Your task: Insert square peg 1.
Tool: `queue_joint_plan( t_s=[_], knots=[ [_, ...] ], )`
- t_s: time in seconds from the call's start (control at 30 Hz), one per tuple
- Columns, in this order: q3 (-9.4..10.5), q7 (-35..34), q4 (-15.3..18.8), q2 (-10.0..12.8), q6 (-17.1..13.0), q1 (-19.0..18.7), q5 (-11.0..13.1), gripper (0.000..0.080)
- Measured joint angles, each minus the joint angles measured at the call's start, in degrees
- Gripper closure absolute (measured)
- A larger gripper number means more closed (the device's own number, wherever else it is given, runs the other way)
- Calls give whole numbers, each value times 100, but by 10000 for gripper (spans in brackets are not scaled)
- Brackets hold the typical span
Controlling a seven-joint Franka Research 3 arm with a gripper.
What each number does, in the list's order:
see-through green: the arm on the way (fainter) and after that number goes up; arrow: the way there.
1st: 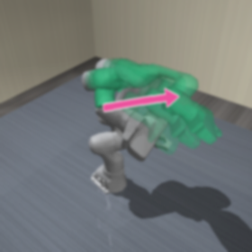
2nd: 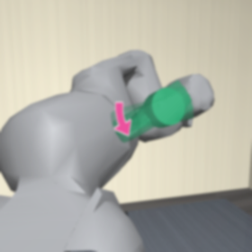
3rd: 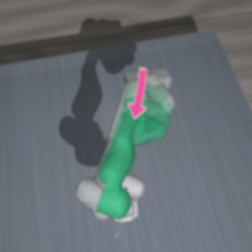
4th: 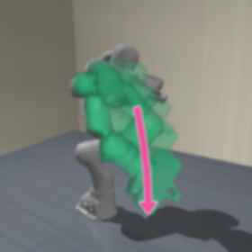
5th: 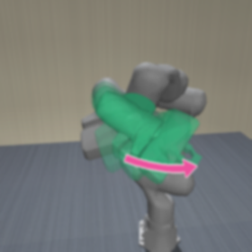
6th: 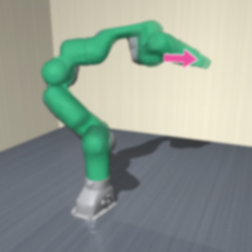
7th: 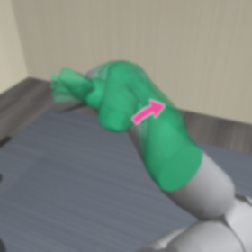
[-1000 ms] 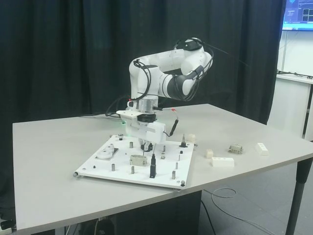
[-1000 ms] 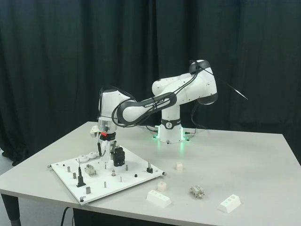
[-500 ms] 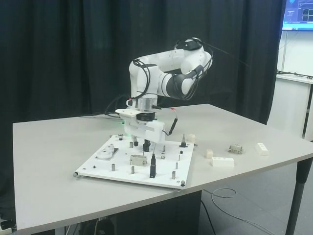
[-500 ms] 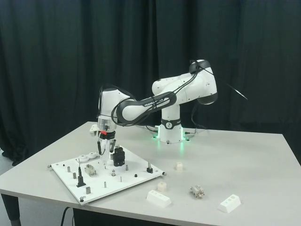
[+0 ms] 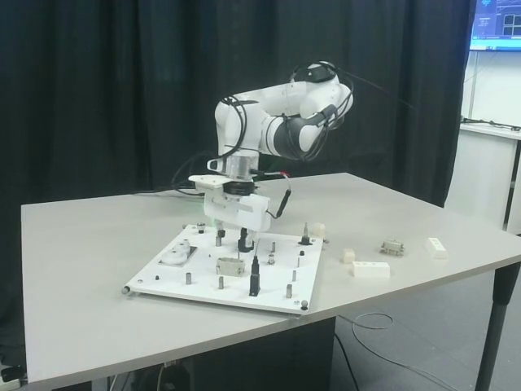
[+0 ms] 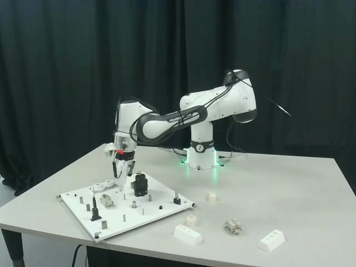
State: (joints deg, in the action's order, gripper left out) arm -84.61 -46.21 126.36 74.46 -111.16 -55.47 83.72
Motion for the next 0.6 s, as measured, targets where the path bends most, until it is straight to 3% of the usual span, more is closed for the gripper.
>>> queue_joint_plan(
  t_s=[0.3,0.6],
  knots=[
    [-81,15,58,-12,41,3,0,3],
    [-149,483,81,-12,41,37,0,3]
  ],
)
